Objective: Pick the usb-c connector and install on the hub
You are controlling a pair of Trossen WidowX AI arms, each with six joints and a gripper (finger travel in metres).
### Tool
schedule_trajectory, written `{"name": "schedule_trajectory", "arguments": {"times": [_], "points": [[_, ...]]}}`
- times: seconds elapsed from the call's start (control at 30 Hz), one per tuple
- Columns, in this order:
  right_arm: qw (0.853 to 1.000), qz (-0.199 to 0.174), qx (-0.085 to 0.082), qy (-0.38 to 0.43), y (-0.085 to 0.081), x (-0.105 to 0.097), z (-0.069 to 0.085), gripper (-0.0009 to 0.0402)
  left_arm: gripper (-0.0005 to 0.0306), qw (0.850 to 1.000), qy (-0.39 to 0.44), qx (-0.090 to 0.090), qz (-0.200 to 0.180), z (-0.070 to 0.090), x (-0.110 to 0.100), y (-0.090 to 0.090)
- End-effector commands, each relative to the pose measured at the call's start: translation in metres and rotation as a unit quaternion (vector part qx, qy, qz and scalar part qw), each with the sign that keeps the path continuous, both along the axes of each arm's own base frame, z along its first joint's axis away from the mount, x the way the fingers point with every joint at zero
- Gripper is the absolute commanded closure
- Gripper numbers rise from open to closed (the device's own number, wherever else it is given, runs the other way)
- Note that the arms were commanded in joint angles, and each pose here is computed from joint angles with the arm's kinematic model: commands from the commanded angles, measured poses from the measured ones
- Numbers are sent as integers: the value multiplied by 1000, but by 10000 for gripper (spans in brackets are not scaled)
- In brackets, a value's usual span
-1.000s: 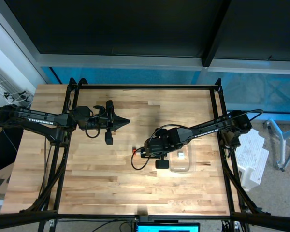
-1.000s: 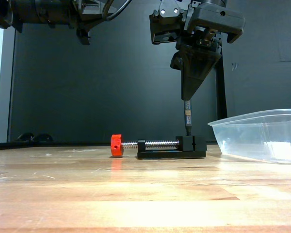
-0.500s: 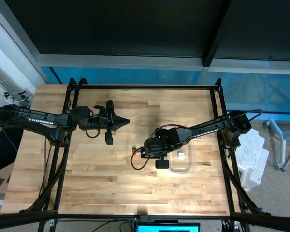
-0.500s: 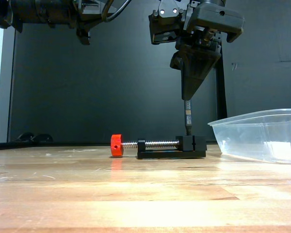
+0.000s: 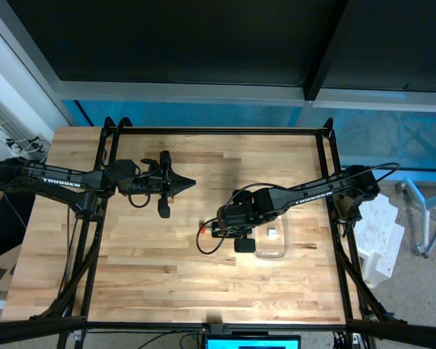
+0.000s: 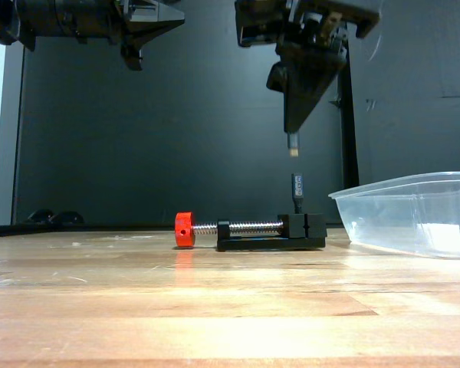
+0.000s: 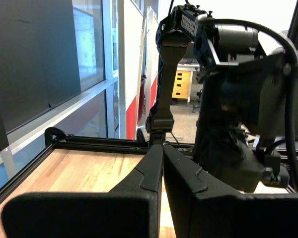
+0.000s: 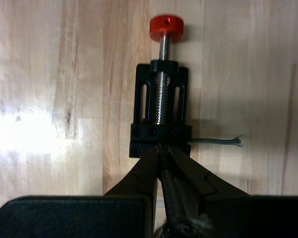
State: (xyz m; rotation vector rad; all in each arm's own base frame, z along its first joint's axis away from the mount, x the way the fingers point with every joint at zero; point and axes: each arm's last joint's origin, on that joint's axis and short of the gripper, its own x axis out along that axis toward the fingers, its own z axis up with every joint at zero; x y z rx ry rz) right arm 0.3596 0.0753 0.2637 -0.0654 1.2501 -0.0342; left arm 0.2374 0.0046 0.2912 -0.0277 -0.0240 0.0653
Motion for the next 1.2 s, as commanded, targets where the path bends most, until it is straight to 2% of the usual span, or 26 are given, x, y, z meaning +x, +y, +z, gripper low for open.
{"name": "schedule_trajectory", "arguments": {"times": [0.03, 0.43, 1.07, 1.2], "points": [[1000, 0, 1, -10, -1, -1, 6, 392, 300, 1000, 0, 0, 0, 0, 0, 0], [1000, -2, 5, -31, -3, -9, 21, 392, 300, 1000, 0, 0, 0, 0, 0, 0], [999, -3, 5, -31, -4, -8, 20, 392, 300, 1000, 0, 0, 0, 0, 0, 0], [999, -12, -10, -30, -5, -9, 17, 392, 300, 1000, 0, 0, 0, 0, 0, 0]]}}
